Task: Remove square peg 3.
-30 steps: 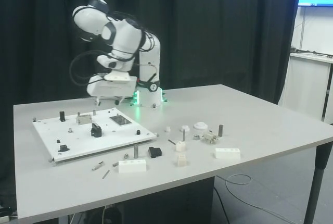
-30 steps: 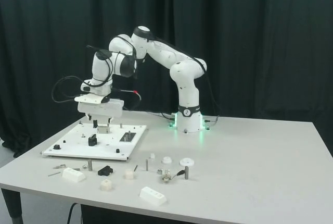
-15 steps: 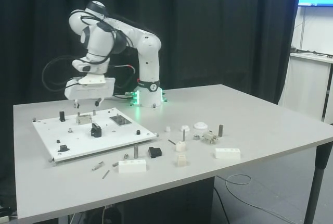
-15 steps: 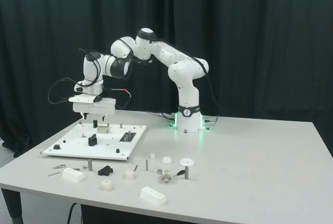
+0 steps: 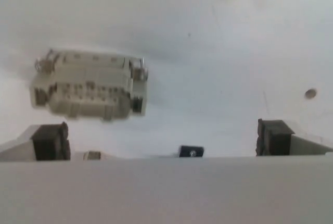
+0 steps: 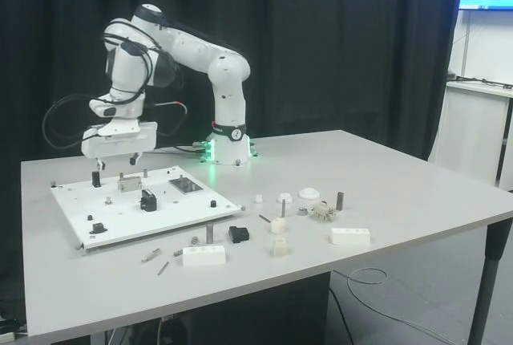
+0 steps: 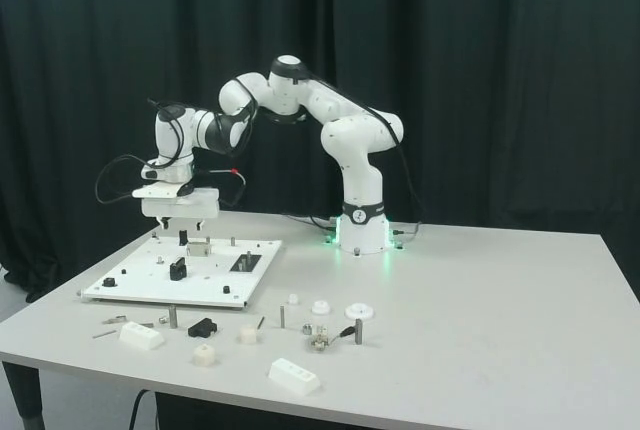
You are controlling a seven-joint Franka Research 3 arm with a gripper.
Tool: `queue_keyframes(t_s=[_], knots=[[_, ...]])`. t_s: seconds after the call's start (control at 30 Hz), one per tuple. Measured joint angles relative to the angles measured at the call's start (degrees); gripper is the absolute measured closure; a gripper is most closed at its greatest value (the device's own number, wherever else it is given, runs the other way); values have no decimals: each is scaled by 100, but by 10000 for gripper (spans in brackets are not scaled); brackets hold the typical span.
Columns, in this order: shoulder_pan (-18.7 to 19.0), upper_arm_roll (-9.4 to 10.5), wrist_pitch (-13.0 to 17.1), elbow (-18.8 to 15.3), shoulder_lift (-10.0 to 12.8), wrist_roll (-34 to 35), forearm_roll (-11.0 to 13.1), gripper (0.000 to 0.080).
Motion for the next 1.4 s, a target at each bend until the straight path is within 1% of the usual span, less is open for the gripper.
queue_keyframes(t_s=[0.17, 0.37, 0.93, 1.1, 1.4], knots=[[-258, -17, 0, -112, -65, -132, 6, 3], [-592, -19, 28, -325, -97, -182, 16, 3], [-1435, -32, 405, -918, -109, -240, 15, 3], [-1615, -92, 540, -1019, -109, -303, 7, 3], [-1848, -280, 785, -1105, -109, -464, -6, 3]])
